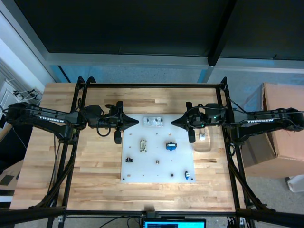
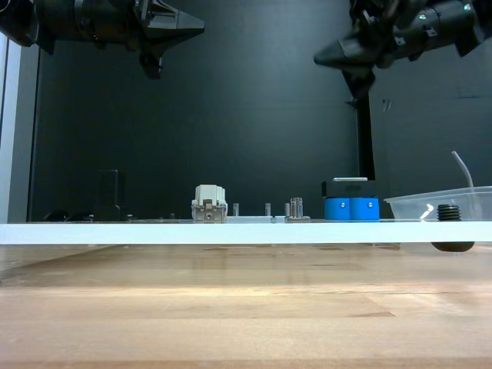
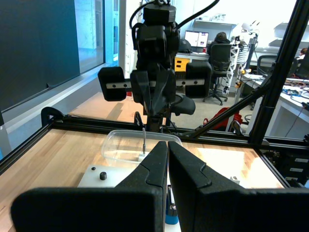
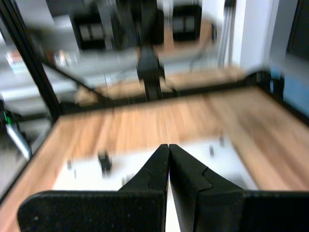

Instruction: Pick the RJ45 connector and install on the taskboard

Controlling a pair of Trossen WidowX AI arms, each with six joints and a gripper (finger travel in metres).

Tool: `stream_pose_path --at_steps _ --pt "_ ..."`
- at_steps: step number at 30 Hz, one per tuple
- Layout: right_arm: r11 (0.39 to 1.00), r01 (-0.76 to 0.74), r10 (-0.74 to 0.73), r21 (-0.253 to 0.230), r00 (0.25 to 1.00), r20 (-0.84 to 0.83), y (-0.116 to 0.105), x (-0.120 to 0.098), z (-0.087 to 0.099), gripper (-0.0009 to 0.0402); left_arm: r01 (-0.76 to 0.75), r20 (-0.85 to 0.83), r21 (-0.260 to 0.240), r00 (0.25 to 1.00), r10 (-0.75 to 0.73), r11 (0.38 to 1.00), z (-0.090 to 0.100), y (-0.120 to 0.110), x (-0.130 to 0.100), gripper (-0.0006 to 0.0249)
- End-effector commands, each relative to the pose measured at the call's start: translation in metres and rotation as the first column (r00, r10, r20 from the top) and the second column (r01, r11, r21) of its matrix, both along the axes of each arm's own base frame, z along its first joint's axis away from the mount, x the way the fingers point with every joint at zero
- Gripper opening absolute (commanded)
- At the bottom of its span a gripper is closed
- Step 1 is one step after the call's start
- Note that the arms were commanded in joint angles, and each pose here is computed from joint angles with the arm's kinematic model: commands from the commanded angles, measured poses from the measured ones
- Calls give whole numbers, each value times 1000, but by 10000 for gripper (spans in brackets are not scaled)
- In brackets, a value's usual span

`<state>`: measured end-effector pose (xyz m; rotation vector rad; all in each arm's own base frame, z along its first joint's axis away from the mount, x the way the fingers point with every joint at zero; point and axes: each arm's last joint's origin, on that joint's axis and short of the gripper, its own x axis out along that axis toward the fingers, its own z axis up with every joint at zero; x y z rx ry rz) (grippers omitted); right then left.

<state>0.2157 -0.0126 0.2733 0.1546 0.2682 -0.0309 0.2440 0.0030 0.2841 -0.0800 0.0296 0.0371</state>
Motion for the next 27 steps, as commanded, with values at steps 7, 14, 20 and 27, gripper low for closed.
stream_pose_path --at_steps 7,14,20,27 --pt "1000 -22 16 -7 881 -473 2 -23 7 0 0 1 0 1000 0 1000 0 0 0 1" --pt "1000 -10 1 -10 722 -692 4 -48 17 0 0 1 0 1000 0 1000 0 0 0 1" --pt "1000 -6 -13 -20 603 -798 5 -65 26 0 0 1 0 1000 0 1000 0 0 0 1" --pt "1000 -8 -10 -17 558 -830 5 -71 27 0 0 1 0 1000 0 1000 0 0 0 1"
